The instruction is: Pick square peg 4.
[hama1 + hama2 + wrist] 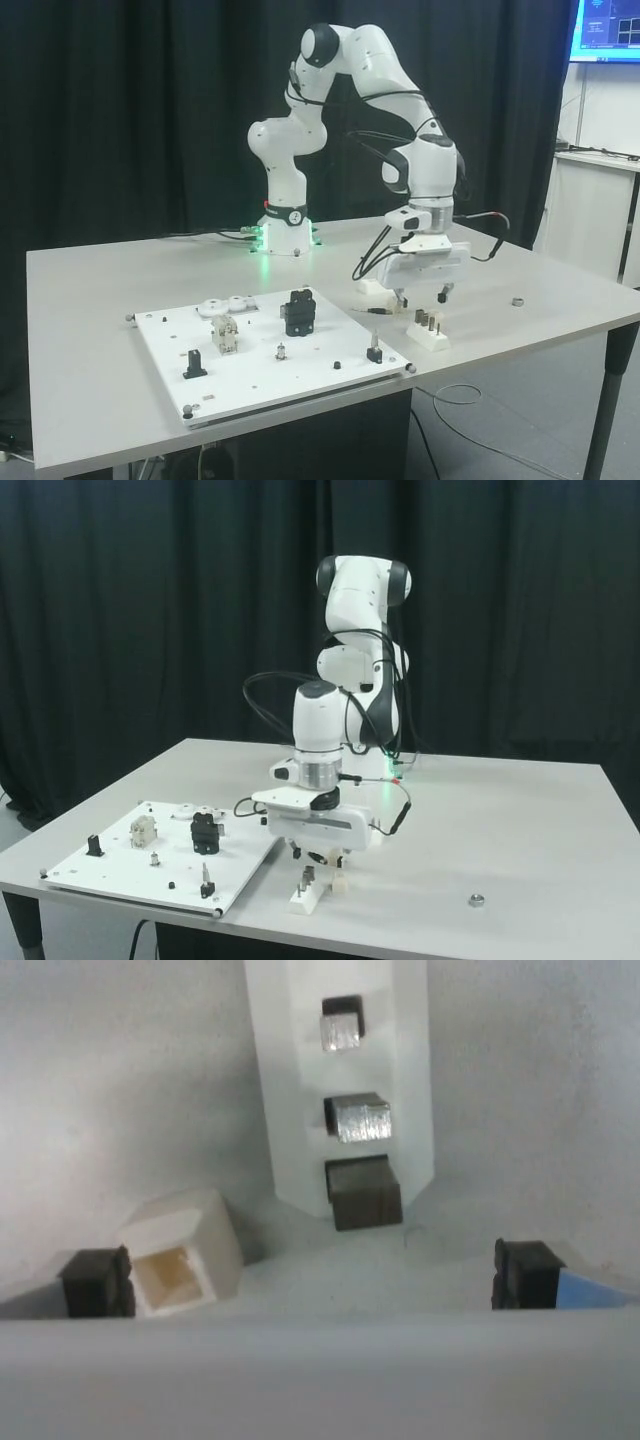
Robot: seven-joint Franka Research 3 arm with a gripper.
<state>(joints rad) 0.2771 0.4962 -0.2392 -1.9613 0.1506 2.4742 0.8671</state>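
Taking the white peg holder (pixel 345 1090) as the landmark, the wrist view runs from the gripper (pixel 312 1278) outward along it. Nearest are the two black fingertips (pixel 97 1282), spread well apart with nothing between them, so the gripper is released and carries nothing. Just beside one fingertip lies a small white block with a square socket (pixel 180 1255), tilted on the grey table (pixel 120 1090) and apart from the holder's near end. The holder stretches away from the gripper, its long axis running almost straight ahead between the fingertips. Three square pegs stand in it in a row: a black peg (pixel 364 1192) at the near end, a grey peg (pixel 358 1118) in the middle, and a further grey peg (pixel 342 1026) towards the far end. Nothing shown carries a number, so which one is square peg 4 cannot be told from the pictures; if the count runs along the row, the black near-end peg is a likely candidate, but that is only a judgement. In the first room view the gripper (pixel 423 296) hangs above the holder (pixel 428 335), which sits on the table just beside the corner of the white assembly board (pixel 255 365). The coming move seems to turn on lowering the fingers so that they straddle one peg across the holder's width, not along the row.
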